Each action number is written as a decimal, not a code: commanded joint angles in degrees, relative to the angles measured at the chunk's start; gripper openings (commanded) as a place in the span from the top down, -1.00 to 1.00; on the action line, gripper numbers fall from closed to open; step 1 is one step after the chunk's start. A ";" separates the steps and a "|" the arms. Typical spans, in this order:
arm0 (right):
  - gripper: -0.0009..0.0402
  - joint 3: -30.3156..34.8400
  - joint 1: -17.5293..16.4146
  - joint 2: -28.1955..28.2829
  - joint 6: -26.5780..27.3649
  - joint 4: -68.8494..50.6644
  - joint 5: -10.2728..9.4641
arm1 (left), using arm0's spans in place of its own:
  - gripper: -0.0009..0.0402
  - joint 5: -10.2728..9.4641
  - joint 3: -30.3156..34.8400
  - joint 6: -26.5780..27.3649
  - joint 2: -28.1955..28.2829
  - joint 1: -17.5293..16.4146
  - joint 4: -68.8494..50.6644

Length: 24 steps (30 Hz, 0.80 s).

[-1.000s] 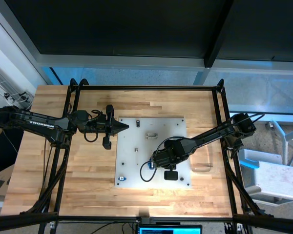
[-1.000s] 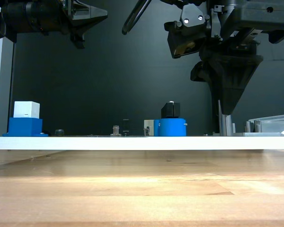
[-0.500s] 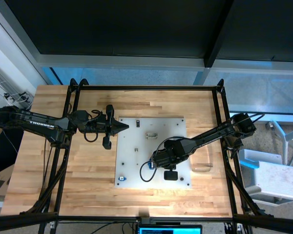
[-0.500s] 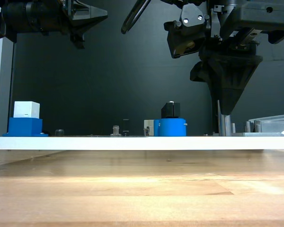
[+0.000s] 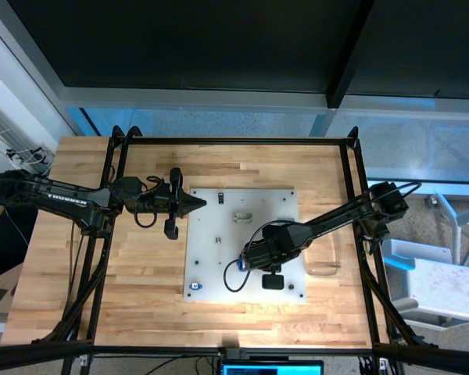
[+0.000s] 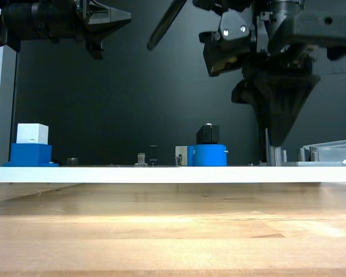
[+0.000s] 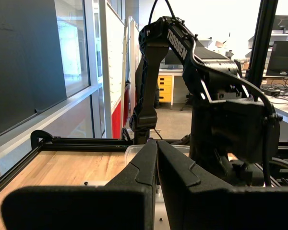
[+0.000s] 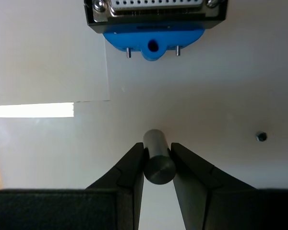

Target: Pick the 16mm cylinder and place it in the taskboard

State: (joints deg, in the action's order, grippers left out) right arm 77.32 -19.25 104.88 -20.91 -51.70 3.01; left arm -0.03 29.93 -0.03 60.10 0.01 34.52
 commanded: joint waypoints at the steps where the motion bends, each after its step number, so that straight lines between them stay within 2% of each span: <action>1: 0.74 0.04 -0.04 0.66 -0.02 0.55 -0.15 | 0.96 0.02 0.02 0.00 0.00 -0.02 0.00; 19: 0.74 0.04 -0.15 0.66 -0.24 0.79 -0.11 | 0.96 0.02 0.02 -0.02 0.00 0.00 0.00; 24: 0.64 0.04 -0.24 0.66 -0.24 0.79 -0.09 | 0.96 0.02 0.02 0.00 0.00 -0.02 0.00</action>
State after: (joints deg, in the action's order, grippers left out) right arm 77.32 -19.44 105.49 -21.15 -50.92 2.94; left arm -0.03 29.93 -0.03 60.07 0.01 34.50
